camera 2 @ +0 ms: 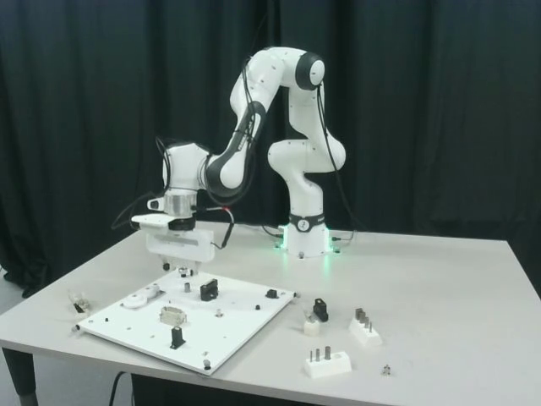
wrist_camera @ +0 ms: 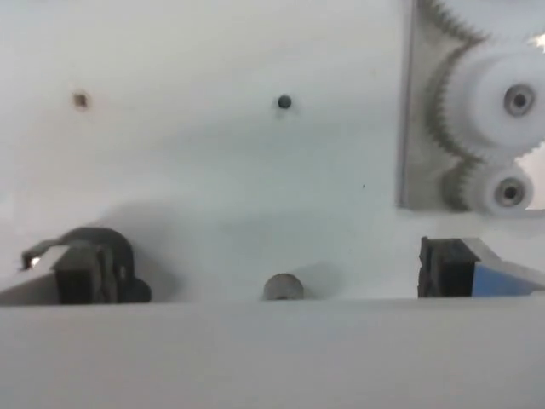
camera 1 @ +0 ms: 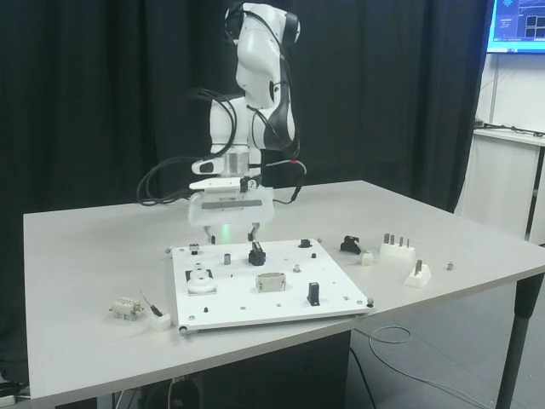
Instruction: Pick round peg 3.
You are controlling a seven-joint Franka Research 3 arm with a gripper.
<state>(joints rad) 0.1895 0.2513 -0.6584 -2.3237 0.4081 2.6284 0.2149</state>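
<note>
The two-fingered gripper [wrist_camera: 277,271] hangs with its black fingertips [wrist_camera: 443,266] spread wide, holding nothing. Between them, in the wrist view, sits a short grey round metal peg [wrist_camera: 283,287], standing upright on the flat white assembly board [wrist_camera: 213,187]. From the room cameras, that peg [camera 1: 228,256] stands near the board's back edge, just under the gripper [camera 1: 230,232] and apart from it.

Around it: a small black stud [wrist_camera: 284,102] dots the board, and a pair of white meshed gear wheels [wrist_camera: 502,128] sits off to one side. Right beside the peg in the first room view stands a black block fixture [camera 1: 255,253]; further forward lie a grey metal bracket [camera 1: 271,280] and a black upright clip [camera 1: 313,292]. Off the board, on the grey table [camera 1: 85,247], two white peg holders [camera 1: 398,248] stand well apart from the arm. No readable writing on anything here.
</note>
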